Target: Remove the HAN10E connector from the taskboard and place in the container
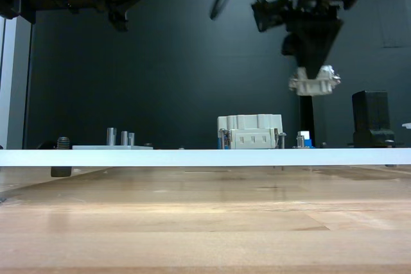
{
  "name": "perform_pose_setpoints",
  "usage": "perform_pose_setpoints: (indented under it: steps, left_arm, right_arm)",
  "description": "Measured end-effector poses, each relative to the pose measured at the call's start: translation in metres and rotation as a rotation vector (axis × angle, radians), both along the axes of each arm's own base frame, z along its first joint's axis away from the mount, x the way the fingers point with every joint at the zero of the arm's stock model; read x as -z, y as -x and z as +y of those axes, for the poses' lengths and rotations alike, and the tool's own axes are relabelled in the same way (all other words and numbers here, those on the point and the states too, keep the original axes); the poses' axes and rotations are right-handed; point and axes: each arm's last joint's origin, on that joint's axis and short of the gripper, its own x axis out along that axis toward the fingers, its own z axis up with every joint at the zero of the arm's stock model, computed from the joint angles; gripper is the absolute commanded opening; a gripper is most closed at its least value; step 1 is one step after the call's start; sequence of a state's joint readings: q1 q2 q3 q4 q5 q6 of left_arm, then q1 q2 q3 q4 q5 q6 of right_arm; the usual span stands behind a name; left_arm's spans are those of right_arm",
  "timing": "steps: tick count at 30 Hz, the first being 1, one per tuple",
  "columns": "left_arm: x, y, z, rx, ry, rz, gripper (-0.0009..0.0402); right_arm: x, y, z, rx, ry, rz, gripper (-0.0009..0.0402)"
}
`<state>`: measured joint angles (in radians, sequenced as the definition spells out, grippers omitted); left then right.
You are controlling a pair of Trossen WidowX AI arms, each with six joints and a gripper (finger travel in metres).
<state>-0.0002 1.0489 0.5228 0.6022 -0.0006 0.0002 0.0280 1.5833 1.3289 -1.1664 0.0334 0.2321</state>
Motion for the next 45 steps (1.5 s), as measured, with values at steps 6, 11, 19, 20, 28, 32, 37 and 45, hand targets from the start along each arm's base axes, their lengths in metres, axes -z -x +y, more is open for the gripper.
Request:
perform_pose_setpoints:
  steps: [6, 11, 19, 20, 28, 32, 37, 45]
  left_arm:
    - [0.0, 0.0, 0.0, 0.0, 0.0, 0.0, 0.0]
    - [0.0, 0.0, 0.0, 0.0, 0.0, 0.0, 0.0]
    - [0.0, 0.0, 0.0, 0.0, 0.0, 0.0, 0.0]
    - [0.0, 0.0, 0.0, 0.0, 0.0, 0.0, 0.0]
    - [0.0, 0.0, 0.0, 0.0, 0.0, 0.0, 0.0]
    - [0.0, 0.0, 0.0, 0.0, 0.0, 0.0, 0.0]
    - [0.0, 0.0, 0.0, 0.0, 0.0, 0.0, 0.0]
    - [0.0, 0.0, 0.0, 0.0, 0.0, 0.0, 0.0]
  right_arm:
    - [0.01, 0.027, -0.025, 0.106, -0.002, 0.033, 0.0004]
    - [0.014, 0.05, -0.039, 0.171, -0.003, 0.036, 0.0004]
    - [0.013, 0.08, -0.052, 0.253, -0.003, 0.001, 0.0004]
    - [0.011, 0.082, -0.053, 0.262, -0.003, -0.004, 0.0004]
    - [0.015, 0.101, -0.06, 0.324, -0.003, -0.009, 0.0004]
    - [0.017, 0.108, -0.064, 0.386, -0.008, -0.006, 0.0004]
    - [0.025, 0.115, -0.069, 0.45, -0.014, 0.017, 0.0004]
    - [0.042, 0.124, -0.077, 0.548, -0.016, 0.059, 0.0004]
